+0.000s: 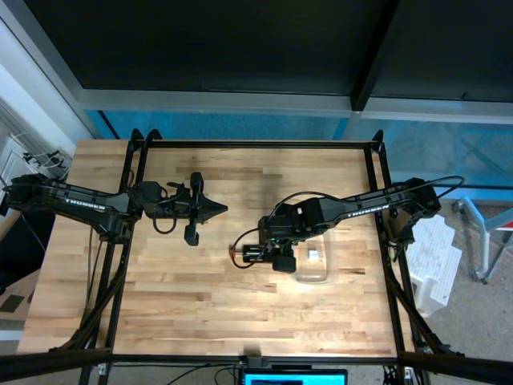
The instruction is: Pick the usb-c connector and install on the hub
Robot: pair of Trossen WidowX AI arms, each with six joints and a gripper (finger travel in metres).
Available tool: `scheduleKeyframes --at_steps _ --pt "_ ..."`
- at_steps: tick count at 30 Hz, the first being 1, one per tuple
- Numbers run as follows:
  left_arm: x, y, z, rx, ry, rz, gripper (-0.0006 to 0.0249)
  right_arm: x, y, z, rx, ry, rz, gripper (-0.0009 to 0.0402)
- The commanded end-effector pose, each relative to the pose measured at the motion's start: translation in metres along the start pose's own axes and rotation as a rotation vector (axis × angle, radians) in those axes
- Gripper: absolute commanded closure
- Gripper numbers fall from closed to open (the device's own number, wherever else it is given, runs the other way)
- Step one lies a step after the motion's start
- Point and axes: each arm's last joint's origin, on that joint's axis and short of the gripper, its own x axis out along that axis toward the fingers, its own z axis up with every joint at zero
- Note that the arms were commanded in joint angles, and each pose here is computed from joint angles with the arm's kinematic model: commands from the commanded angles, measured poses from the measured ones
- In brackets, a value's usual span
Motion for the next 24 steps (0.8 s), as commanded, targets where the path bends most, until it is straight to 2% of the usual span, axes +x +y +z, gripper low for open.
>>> scheduleKeyframes --at_steps 1,14,24 --pt "0.000 0.000 0.000 0.000 -0.001 0.000 0.0243 -0.007 -0.002 -0.007 0.000 -0.036 0.006 0.0179" --pt "0.000 0.000 0.000 0.000 0.000 0.000 0.0243 -0.013 -0.010 -0.037 0.001 -0.116 0.024 0.0185" --pt "0.000 0.000 0.000 0.000 0.000 0.000 0.0243 -0.016 -0.013 -0.049 0.004 -0.145 0.031 0.0185"
